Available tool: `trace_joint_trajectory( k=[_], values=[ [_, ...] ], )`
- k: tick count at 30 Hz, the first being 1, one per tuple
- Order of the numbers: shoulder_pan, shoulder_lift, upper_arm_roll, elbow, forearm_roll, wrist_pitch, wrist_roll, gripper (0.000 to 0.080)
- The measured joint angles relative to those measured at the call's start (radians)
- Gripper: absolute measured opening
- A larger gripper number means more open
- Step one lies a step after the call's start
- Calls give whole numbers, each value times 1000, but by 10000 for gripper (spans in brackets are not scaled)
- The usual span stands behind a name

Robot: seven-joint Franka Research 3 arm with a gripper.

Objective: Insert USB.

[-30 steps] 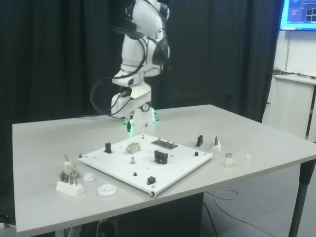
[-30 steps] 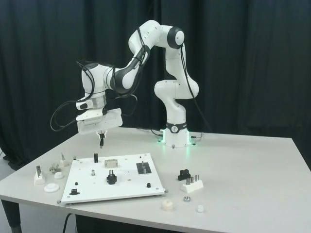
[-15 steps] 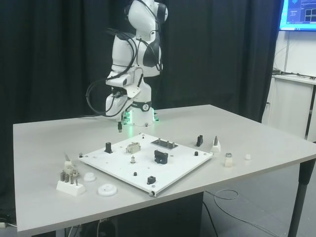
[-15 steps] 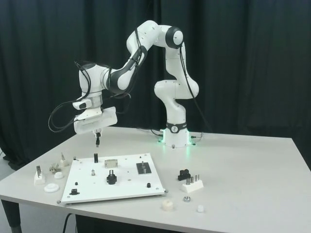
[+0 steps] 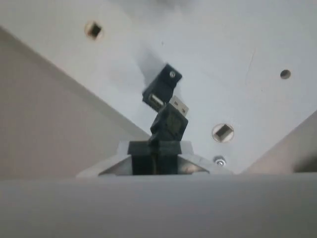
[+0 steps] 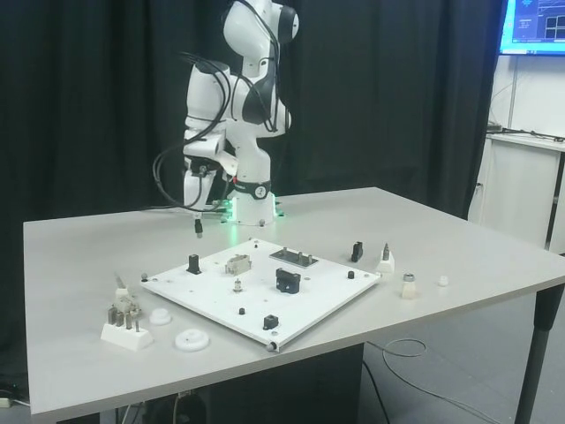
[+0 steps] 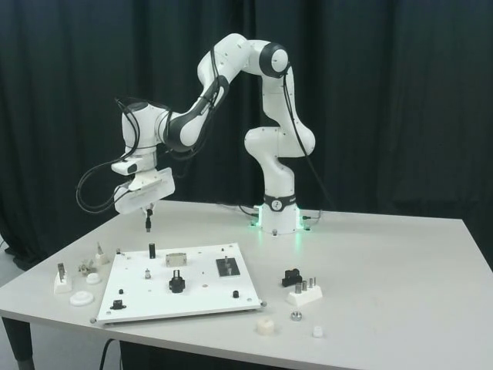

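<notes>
Your gripper (image 5: 157, 140) is closed on the USB plug (image 5: 171, 119), whose metal tip points down and away from the black fingers (image 5: 154, 157) that pinch its black body. In the wrist view the plug hangs just above a small black USB socket block (image 5: 161, 90) on the white board (image 5: 237, 44), the tip near the block's opening but not in it (whether it lines up exactly you cannot tell from this angle).

In the first room view, the arm (image 6: 237, 97) holds the plug in the air above the table (image 6: 79, 265), at about 10 o'clock from the board's centre, with the socket block (image 6: 193, 263) below it near the board's far left corner. The second room view shows the same: the gripper (image 7: 147, 223) hovers above the block (image 7: 152, 250), clear of it. Other small fixtures stand on the board and beside it.
</notes>
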Motion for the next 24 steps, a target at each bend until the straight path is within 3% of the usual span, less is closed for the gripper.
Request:
trace_joint_trajectory(
  k=[12,24],
  values=[
    [0,9,-9,-29,-81,66,-103,28],
    [3,20,6,-39,-181,69,-157,28]
  ],
)
